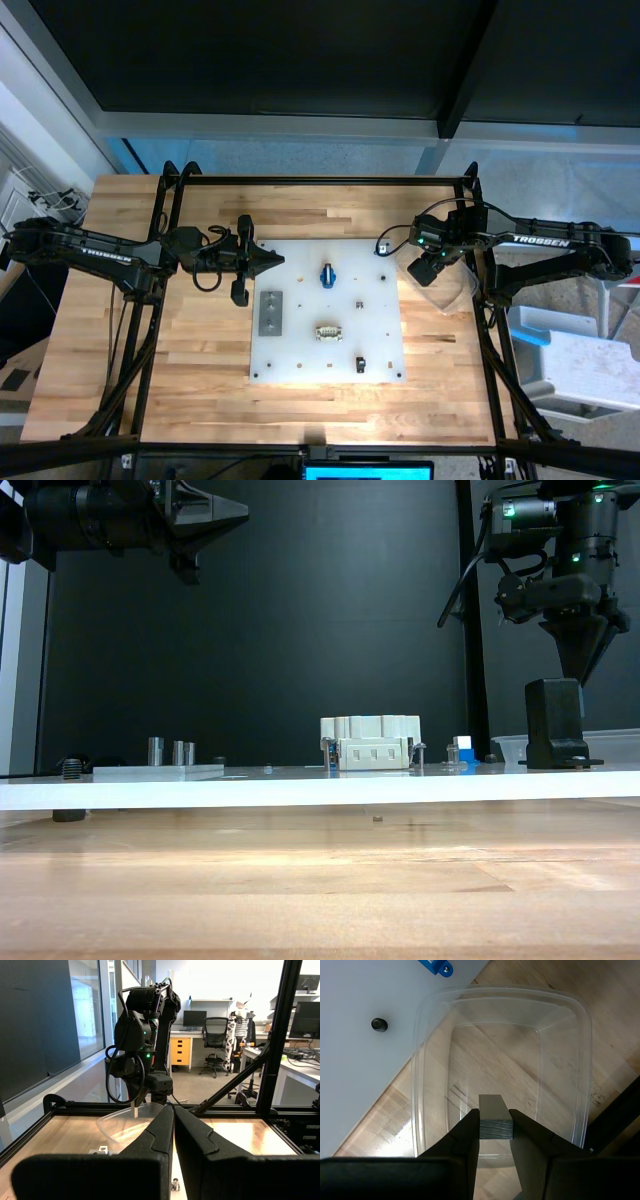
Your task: Pick the 16mm bar from the taskboard and place it in the container
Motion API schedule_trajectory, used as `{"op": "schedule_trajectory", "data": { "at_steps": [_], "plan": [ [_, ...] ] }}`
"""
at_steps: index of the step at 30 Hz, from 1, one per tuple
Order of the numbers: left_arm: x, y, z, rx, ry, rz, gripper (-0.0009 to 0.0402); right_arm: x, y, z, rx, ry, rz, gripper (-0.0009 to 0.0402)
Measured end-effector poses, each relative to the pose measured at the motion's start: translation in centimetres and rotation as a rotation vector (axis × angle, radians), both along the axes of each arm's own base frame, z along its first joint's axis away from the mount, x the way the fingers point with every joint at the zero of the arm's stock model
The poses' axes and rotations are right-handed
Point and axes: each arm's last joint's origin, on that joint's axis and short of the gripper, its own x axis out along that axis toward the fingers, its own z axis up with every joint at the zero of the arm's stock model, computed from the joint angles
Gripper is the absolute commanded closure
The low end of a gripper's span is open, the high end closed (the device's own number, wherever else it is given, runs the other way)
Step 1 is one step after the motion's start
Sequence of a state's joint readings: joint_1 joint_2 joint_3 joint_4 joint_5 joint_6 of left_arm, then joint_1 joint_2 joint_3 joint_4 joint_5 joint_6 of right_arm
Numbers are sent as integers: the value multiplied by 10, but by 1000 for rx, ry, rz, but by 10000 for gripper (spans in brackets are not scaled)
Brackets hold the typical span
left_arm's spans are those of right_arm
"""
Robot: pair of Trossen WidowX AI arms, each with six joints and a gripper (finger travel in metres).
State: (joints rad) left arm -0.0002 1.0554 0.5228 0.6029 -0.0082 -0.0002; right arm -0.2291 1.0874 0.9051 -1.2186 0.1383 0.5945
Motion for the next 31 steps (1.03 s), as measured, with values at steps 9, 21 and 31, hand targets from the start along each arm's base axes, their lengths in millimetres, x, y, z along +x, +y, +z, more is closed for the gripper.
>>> {"op": "schedule_trajectory", "data": {
  "at_steps": [9, 21, 31],
  "plan": [
    [0, 0, 0, 0, 0, 0, 393, 0, 0, 0, 0, 0, -2, 212],
    [0, 0, 0, 0, 1, 0, 393, 0, 0, 0, 0, 1, -2, 176],
    [0, 0, 0, 0, 0, 0, 393, 0, 0, 0, 0, 1, -2, 177]
  ]
}}
